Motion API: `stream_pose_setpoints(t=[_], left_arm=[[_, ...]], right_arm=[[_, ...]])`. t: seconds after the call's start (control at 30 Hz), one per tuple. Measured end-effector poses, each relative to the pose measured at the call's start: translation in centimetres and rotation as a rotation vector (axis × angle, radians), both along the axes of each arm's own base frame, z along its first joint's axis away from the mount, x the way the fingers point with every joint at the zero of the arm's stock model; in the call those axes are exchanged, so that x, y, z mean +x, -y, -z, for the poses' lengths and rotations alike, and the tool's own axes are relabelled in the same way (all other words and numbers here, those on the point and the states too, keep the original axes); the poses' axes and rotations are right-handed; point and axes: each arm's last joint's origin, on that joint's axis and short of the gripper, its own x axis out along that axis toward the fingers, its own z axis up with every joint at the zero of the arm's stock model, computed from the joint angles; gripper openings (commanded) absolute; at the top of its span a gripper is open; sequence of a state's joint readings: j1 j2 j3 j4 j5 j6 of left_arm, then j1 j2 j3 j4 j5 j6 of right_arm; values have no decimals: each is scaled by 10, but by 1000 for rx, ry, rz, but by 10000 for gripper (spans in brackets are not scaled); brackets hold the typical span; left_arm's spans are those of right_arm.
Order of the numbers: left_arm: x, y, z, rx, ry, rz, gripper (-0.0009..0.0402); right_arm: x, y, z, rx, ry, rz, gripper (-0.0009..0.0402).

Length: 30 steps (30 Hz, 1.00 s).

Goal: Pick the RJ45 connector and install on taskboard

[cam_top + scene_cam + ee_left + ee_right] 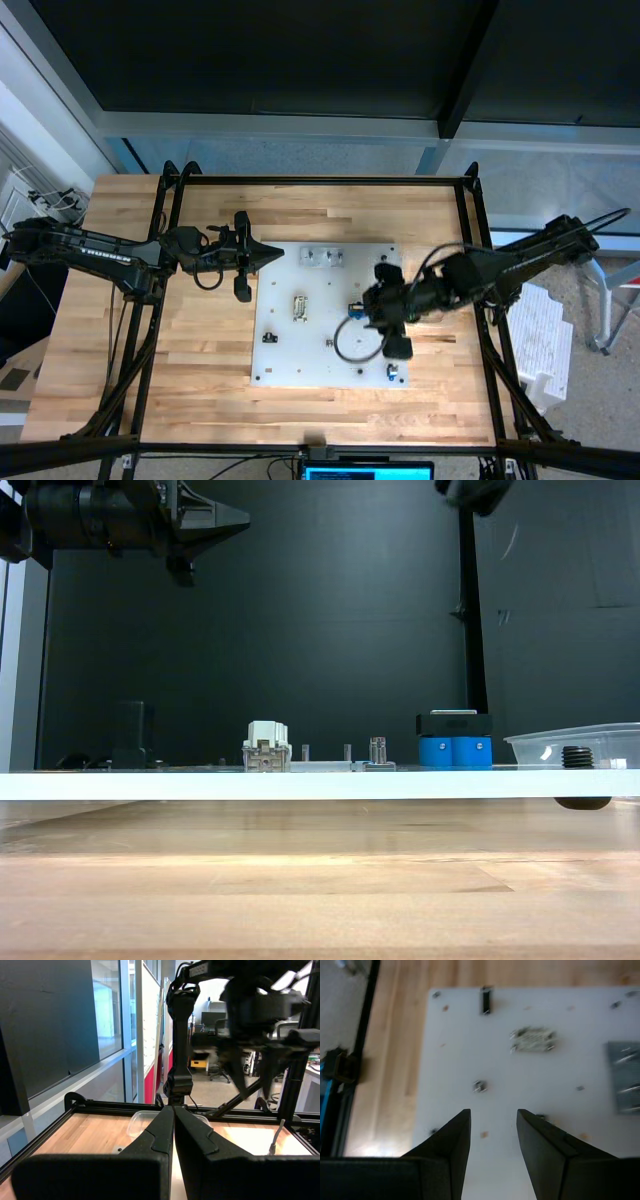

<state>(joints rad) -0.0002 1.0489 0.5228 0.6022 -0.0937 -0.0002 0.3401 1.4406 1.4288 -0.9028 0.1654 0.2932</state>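
Two empty hands. Spread, the right hand (493,1112) hovers above the flat taskboard (465,1050); the left hand (173,1108), pressed together, hangs over its left edge.

Right gripper (493,1114) jaws apart over white taskboard (540,1080); wood table (395,1035) alongside.

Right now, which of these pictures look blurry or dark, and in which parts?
Right wrist view: the open right gripper is crisp above the taskboard, whose fittings are smeared. Left wrist view: the shut left gripper, high by the taskboard's left edge, is sharp; the right arm beyond is blurred. Low view: dark backdrop, soft foreground wood.
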Motion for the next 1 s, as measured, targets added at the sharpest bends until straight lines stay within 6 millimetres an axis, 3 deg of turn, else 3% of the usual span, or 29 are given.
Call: stream_pose_setpoints(t=[0.23,0.5,0.73,1.0], left_arm=[[0,0,0,0,0,0,0],[0,0,0,0,0,0,0],[0,0,0,0,0,0,0],[0,0,0,0,0,0,0]], right_arm=[[-2,39,-11,-61,70,30,80],[-9,72,-17,-83,184,17,0],[-12,94,-14,-91,313,49,-1],[-16,102,-2,-89,508,39,0]])
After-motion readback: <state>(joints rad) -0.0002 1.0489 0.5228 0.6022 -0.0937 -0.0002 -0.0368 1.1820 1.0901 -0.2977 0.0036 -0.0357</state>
